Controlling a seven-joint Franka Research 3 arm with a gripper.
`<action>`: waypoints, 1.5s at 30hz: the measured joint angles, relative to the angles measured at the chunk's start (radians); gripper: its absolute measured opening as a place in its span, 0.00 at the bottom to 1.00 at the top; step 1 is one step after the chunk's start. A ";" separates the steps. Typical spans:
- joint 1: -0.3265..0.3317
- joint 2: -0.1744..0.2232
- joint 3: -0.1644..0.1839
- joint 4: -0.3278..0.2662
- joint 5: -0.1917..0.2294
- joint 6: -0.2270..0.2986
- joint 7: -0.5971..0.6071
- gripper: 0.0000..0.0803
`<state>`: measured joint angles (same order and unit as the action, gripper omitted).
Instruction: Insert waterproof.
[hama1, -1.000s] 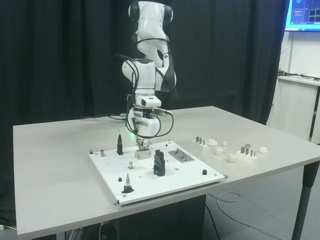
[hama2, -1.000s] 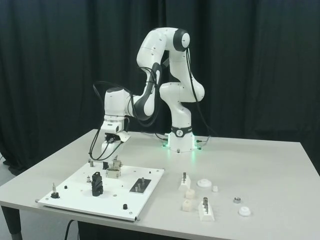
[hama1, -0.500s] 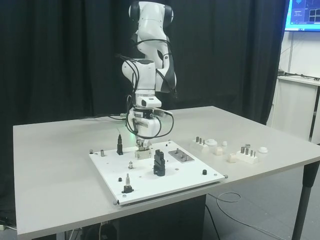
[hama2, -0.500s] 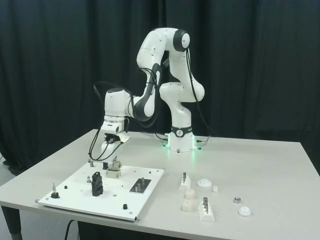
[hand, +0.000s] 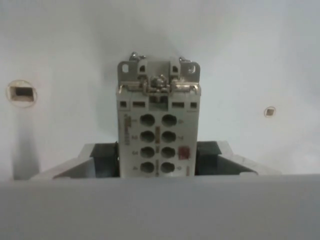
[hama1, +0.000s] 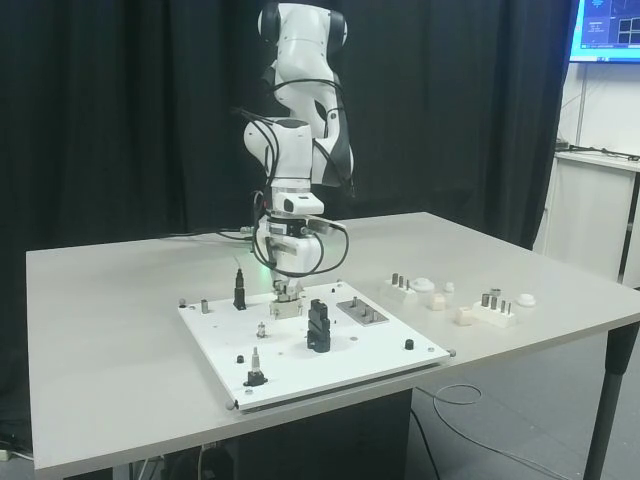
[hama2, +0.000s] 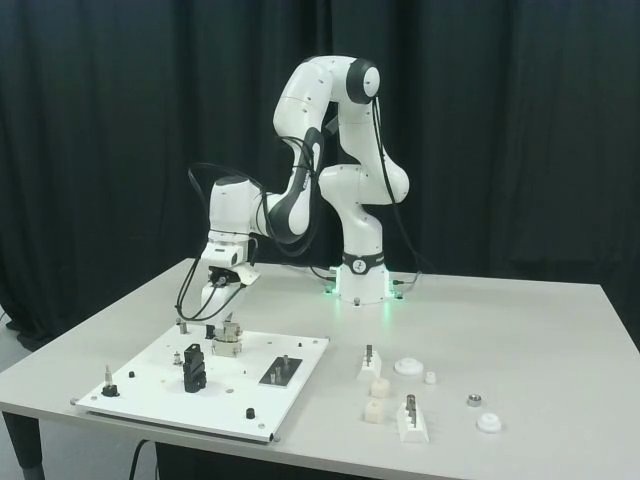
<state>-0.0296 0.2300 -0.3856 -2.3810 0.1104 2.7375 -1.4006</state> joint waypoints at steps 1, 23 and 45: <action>0.000 0.001 0.000 0.000 0.000 0.002 0.000 0.40; 0.001 0.010 -0.002 0.009 -0.026 0.005 -0.002 0.40; 0.001 0.020 -0.002 0.017 -0.032 0.004 0.009 0.40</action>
